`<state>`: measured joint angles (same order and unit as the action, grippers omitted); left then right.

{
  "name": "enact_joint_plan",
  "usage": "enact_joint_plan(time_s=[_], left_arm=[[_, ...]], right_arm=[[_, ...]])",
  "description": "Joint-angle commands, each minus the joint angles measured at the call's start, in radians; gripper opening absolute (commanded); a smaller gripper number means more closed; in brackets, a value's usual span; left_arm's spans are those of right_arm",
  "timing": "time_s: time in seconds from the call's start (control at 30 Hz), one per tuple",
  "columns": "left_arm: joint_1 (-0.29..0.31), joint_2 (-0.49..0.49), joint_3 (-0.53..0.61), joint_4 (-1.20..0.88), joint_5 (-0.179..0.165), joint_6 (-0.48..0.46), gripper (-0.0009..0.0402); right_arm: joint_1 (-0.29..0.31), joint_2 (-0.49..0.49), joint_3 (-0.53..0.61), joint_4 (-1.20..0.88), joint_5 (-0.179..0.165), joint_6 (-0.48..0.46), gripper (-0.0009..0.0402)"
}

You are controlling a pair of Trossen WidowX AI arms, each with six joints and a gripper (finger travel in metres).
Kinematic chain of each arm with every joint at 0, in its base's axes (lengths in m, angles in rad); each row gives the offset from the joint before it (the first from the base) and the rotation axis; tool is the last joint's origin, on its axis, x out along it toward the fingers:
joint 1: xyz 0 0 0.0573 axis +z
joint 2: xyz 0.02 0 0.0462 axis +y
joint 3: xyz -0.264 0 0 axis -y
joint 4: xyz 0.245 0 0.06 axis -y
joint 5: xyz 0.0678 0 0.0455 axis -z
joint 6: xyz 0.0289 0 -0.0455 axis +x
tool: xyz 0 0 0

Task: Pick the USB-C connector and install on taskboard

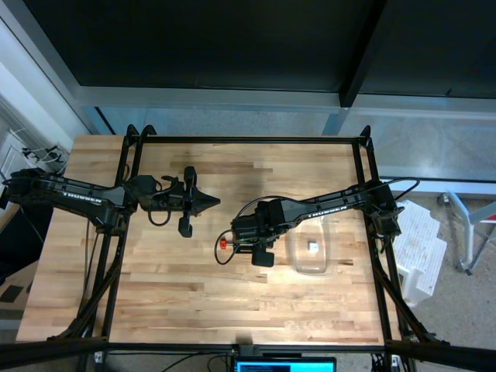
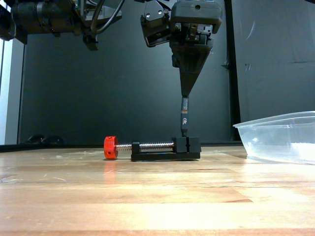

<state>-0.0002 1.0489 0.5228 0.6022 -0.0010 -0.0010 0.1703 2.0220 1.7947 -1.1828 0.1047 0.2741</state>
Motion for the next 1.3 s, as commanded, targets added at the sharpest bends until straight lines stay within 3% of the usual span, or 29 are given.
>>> enact_joint_plan(time_s=[0.03,0.93,1.3], left_arm=[[0.0,0.0,0.0,0.0,0.0,0.0,0.0],[0.0,0.0,0.0,0.0,0.0,0.0,0.0],[0.0,0.0,0.0,0.0,0.0,0.0,0.0]], right_arm=[[0.0,0.0,-0.023,0.023,0.001,-0.002,0.0],[0.001,-0.006,-0.053,0.061,0.0,-0.004,0.0002],[0.003,-0.008,-0.02,0.058,0.0,-0.028,0.0087]])
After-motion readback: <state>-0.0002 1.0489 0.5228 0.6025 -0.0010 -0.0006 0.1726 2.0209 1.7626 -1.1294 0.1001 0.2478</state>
